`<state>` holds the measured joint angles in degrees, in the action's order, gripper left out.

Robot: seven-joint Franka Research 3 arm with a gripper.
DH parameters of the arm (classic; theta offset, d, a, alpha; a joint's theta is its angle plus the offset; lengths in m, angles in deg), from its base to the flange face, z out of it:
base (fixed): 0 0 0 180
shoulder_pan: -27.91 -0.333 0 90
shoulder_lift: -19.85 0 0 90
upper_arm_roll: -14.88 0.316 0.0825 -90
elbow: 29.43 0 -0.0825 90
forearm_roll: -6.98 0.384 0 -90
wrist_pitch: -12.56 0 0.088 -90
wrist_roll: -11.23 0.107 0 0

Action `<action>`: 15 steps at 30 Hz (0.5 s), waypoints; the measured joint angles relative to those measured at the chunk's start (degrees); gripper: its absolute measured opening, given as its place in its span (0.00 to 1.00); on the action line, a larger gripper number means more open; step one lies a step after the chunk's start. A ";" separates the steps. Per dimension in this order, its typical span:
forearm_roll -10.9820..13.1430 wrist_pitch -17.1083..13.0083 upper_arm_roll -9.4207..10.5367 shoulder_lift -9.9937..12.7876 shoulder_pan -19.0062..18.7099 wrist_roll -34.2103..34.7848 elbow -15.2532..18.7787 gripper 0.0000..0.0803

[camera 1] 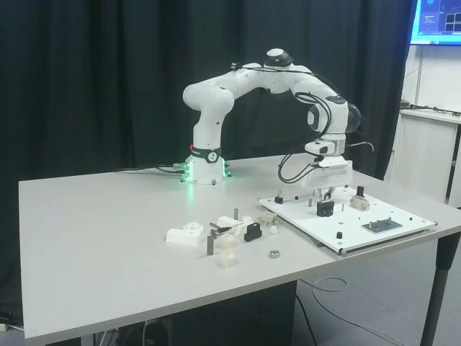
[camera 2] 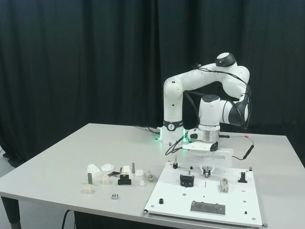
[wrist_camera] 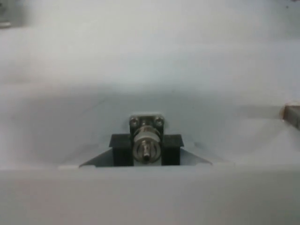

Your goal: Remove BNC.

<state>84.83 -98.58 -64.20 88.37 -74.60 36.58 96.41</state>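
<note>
The BNC connector (wrist_camera: pixel 146 140) is a grey metal barrel with a small flange and two screws behind it. My gripper (wrist_camera: pixel 146 151) is shut on it, one black finger (wrist_camera: pixel 121 150) pressed to each side. In both room views the gripper (camera 1: pixel 328 193) (camera 2: pixel 206 171) points straight down, just above the back part of the white board (camera 1: pixel 310 225) (camera 2: pixel 171 198). The connector is tiny in those views. I cannot tell whether it still touches the board.
On the board stand a black block (camera 2: pixel 187 180), a grey fitting (camera 2: pixel 224 184), a black bracket (camera 2: pixel 244 177), a thin post (camera 2: pixel 175 164) and a grey plate (camera 2: pixel 206 206). Several loose white and black parts (camera 1: pixel 216 234) (camera 2: pixel 119 179) lie on the grey table beside the board.
</note>
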 joint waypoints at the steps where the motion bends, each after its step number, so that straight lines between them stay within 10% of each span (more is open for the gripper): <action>1: 0.00 0.00 0.00 0.00 0.00 -0.59 0.00 0.16; 15: -0.15 0.02 -0.07 0.00 -0.01 -6.90 0.01 0.16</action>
<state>84.68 -98.56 -64.27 88.37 -74.61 29.68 96.42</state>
